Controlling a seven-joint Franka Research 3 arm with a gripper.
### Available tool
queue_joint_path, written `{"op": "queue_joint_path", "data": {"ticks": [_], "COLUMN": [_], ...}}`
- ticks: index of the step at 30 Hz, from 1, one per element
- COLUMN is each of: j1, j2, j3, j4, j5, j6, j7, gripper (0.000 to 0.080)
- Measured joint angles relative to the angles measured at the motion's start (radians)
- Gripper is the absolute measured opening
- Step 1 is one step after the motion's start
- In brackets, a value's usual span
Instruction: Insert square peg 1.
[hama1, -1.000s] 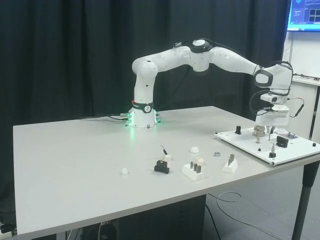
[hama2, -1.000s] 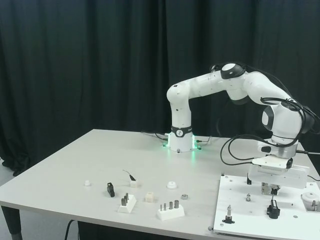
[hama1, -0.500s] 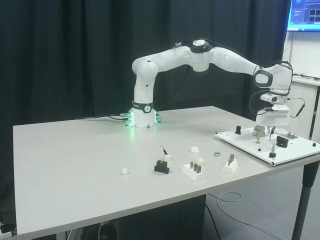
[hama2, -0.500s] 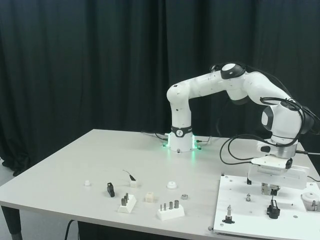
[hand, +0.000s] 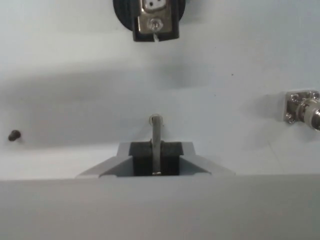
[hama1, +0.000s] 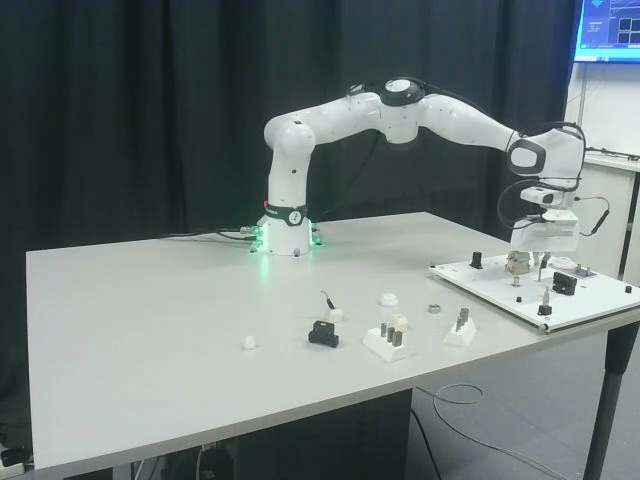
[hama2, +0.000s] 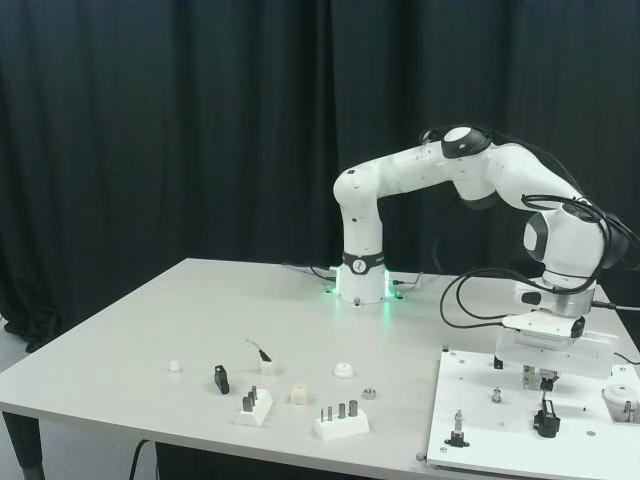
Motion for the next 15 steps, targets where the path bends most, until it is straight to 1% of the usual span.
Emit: {"op": "queue_joint_path", "data": {"ticks": [8, 15], "j1": [-0.001, -0.004], "j2": [0.000, 0.002], "j3": [0.000, 0.001], "j4": [0.000, -0.001], "j5": [-0.001, -0.005], "j6": [0.005, 0.022], "j7": [0.018, 0.029], "gripper": [0.0029, 0.0029]}}
